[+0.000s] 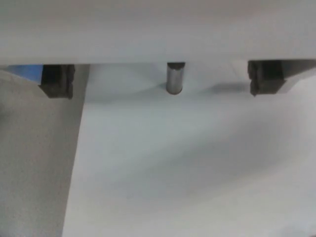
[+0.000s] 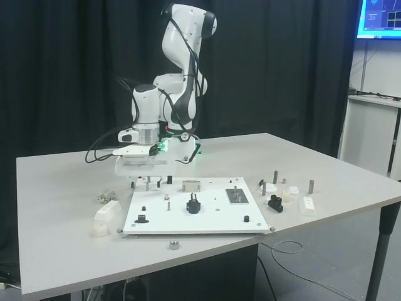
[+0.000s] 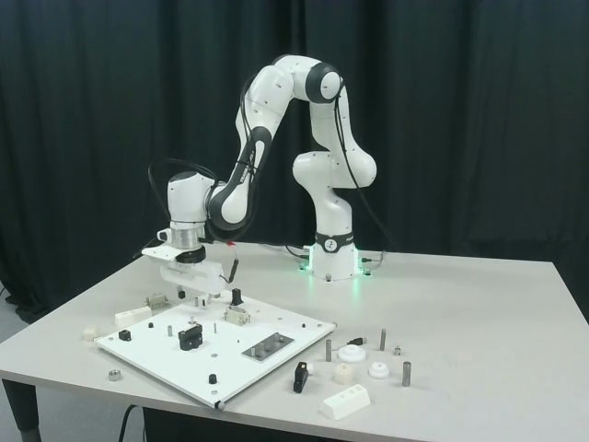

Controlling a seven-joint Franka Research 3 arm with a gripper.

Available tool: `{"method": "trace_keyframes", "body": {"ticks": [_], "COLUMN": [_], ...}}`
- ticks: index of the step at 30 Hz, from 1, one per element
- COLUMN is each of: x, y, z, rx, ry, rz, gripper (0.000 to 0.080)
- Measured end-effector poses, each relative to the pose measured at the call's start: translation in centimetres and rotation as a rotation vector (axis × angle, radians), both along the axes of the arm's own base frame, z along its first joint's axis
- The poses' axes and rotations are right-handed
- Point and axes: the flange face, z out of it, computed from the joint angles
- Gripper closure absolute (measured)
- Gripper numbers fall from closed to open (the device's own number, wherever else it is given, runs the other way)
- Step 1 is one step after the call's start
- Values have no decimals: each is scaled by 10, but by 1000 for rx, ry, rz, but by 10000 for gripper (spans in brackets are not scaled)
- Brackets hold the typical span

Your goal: Remove round peg 2.

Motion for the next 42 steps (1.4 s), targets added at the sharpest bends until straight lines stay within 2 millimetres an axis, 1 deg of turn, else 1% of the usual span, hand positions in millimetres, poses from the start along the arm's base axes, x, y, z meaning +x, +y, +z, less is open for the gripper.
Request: {"method": "trace_keyframes", "body": {"ticks": [3, 4, 9, 10, 15, 16, 23, 24, 25, 42], "x": [0, 0, 0, 0, -1, -1, 2, 2, 2, 2], "y": [0, 0, 1, 1, 1, 1, 6, 6, 6, 6], "z": [-1, -1, -3, -3, -5, -5, -7, -7, -7, -6], "rx": [0, 0, 0, 0, 0, 0, 7, 6, 6, 7], "ry": [3, 3, 6, 7, 11, 12, 16, 16, 16, 15], "rz": [1, 1, 1, 1, 1, 1, 8, 6, 5, 9], "gripper": [3, 122, 122, 298, 298, 498, 498, 660, 740, 740]}}
